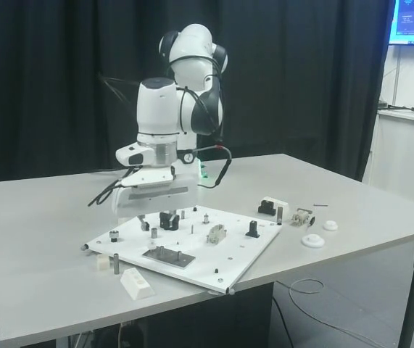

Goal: Remove small gear.

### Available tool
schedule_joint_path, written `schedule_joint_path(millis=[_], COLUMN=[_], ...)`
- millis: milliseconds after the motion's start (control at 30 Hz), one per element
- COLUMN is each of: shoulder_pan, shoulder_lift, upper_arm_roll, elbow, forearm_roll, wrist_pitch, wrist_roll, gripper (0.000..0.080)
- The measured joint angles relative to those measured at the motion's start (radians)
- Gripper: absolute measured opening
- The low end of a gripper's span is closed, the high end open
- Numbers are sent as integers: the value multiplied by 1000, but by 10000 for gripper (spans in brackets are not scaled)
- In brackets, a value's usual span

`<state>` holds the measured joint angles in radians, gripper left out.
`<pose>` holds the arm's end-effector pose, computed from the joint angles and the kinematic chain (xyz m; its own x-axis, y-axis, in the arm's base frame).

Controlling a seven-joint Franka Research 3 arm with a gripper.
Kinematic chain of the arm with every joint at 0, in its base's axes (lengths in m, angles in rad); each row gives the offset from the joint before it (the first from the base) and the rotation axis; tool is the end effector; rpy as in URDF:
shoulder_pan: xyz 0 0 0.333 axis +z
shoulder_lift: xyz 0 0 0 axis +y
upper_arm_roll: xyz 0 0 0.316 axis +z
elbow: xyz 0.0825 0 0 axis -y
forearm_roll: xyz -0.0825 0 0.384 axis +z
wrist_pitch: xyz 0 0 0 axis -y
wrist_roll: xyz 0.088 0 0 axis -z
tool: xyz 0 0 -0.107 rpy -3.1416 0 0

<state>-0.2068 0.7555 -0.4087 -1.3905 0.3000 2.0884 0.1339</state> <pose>0.6366 -0.3559 0.2856 0.6991 -0.7149 0.0092 -0.7150 -0.6990 0.0143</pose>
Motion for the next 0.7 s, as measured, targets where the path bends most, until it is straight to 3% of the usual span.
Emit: schedule_joint_path(millis=[33, 367, 700], shoulder_pan=[3, 34, 37], shoulder_lift=[0, 0, 0], upper_arm_roll=[-4, -41, -45], elbow=[3, 26, 39], forearm_roll=[0, 0, -13], wrist_pitch=[0, -8, -16], wrist_roll=[0, 1, 1], gripper=[453, 453, 453])
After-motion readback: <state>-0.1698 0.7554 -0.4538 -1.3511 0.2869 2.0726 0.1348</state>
